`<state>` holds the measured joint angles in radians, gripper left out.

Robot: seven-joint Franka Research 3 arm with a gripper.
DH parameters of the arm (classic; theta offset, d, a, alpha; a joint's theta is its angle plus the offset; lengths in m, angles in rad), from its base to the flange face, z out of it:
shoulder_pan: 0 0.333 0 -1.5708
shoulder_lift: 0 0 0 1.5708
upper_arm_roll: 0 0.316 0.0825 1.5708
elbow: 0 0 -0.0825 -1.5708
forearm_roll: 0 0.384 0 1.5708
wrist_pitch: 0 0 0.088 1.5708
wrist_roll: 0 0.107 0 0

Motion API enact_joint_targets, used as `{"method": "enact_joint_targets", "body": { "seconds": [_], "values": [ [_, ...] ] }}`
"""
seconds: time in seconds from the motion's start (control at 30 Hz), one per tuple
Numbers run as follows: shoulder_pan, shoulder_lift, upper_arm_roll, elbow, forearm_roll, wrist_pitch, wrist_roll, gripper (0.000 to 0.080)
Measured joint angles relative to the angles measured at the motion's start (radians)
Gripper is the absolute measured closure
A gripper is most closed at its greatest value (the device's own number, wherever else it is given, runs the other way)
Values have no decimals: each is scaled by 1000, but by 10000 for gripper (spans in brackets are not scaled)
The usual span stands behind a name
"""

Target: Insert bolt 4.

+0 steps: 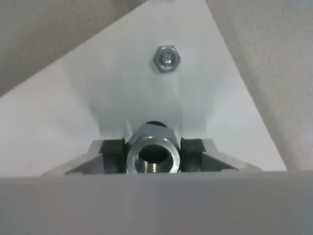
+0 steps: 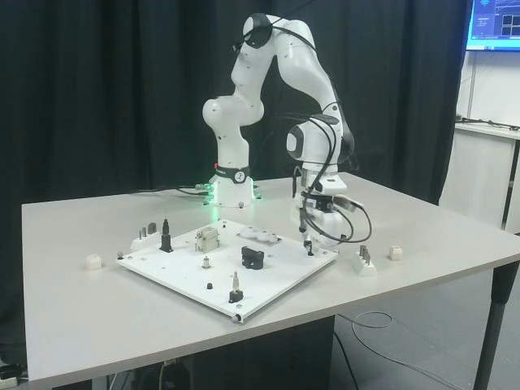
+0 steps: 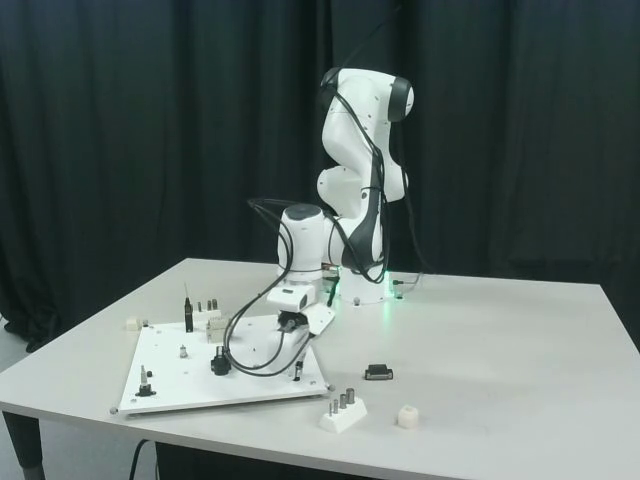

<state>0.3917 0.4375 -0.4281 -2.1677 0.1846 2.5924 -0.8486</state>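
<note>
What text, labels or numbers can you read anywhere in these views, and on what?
None can be read.
Screen at the edge of the first room view: shows some marks, too small to read.
White board: no legible labels or numbers by its parts.
Arm: no readable brand mark.
Wrist view: the gripper holds a threaded metal piece over the board near a hex nut; nothing printed on either.

Black curtains (image 2: pixel 106 89) hang in folds behind the grey bench (image 2: pixel 65 301), covering the whole back wall in both room views. Right of the bench, a lit screen (image 2: pixel 496 24) sits high up, with a white cabinet (image 2: pixel 479 166) below it. Grey floor (image 2: pixel 422 349) shows under the bench's right edge, with a loose cable lying on it.
</note>
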Motion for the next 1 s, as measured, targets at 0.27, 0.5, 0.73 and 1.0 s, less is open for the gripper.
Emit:
{"method": "enact_joint_targets", "body": {
  "seconds": [0.27, 0.5, 0.73, 1.0],
  "values": [
    [-2, 0, 1, 0, 2, -1, 131, 563],
    [-4, -1, 3, 1, 2, -5, 312, 563],
    [-8, -1, 7, 3, 4, -8, 473, 563],
    [-24, -2, 21, 5, 10, -12, 742, 563]
  ]
}}
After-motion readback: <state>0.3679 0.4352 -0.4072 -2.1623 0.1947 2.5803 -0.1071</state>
